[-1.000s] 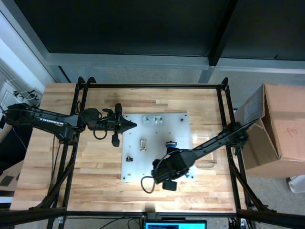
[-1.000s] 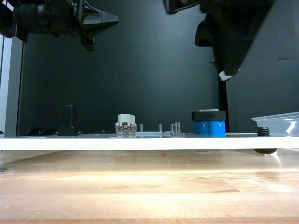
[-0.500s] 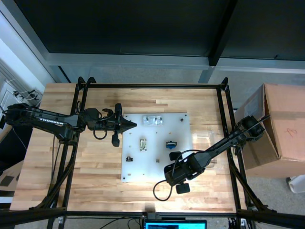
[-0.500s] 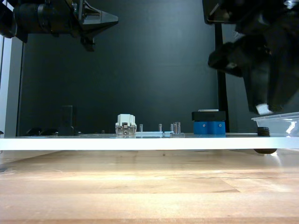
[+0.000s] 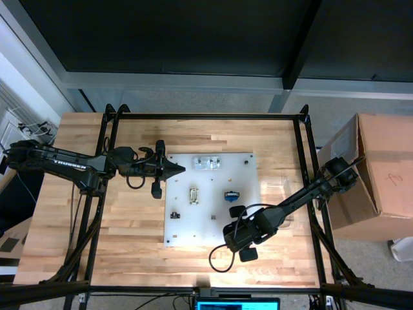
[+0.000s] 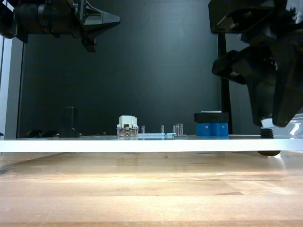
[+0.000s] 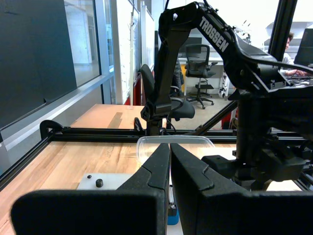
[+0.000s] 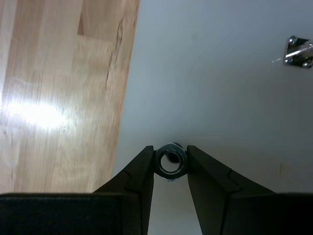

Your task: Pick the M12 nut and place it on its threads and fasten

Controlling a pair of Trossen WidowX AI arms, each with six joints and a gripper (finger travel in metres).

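A small silver nut point(image 8: 170, 161) sits between the fingers of my right gripper point(image 8: 170, 155), which is shut on it just over the white board point(image 8: 220, 73). A sliver of black shows right behind the nut. In the low view the right gripper point(image 6: 268, 125) hangs directly above the black ribbed stud point(image 6: 267, 134), whose ribs are bare. From above, the right gripper point(image 5: 240, 234) covers the board's point(image 5: 193, 223) near right edge and hides the stud. My left gripper point(image 5: 181, 169) is shut and empty, held high point(image 6: 116, 20) over the board's far left edge.
A clear tray point(image 5: 282, 200) lies right of the board. A blue block point(image 6: 211, 128) and a white connector point(image 6: 128, 128) stand mid-board. A cardboard box point(image 5: 377, 174) sits beyond the table's right edge. A black frame point(image 5: 206, 117) rims the table.
The right gripper, with the nut, has swung right and toward the near edge, then come down until it hangs just above the stud. The left arm has not moved.
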